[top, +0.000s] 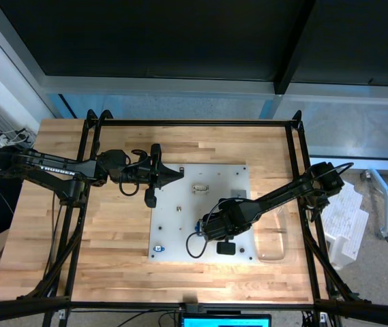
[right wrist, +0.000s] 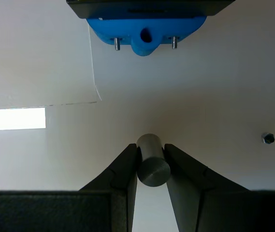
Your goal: Pick the 16mm cylinder and install on the taskboard
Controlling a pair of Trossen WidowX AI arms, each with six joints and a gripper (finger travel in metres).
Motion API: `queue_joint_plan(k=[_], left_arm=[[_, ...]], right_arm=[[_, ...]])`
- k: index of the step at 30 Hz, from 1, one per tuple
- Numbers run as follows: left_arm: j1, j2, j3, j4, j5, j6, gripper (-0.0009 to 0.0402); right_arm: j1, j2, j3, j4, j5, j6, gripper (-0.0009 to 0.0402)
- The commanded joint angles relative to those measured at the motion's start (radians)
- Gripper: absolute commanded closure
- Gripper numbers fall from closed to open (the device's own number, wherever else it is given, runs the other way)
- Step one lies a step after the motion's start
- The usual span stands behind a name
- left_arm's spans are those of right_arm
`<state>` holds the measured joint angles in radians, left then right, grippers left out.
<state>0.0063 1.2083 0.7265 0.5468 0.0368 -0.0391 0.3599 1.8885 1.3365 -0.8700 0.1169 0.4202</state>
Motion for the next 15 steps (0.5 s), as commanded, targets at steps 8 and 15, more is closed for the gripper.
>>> queue_joint_plan(k=[8,15], left_arm=[[0.000,0.000,0.000,0.000,0.000,0.000,0.0392],[0.000,0.000,0.000,0.000,0.000,0.000,0.0392]], right_arm=[[0.000,0.000,0.000,0.002,0.016,-0.003,0.0351],[0.000,-0.002,0.000,0.009,0.022,-0.006,0.0263]])
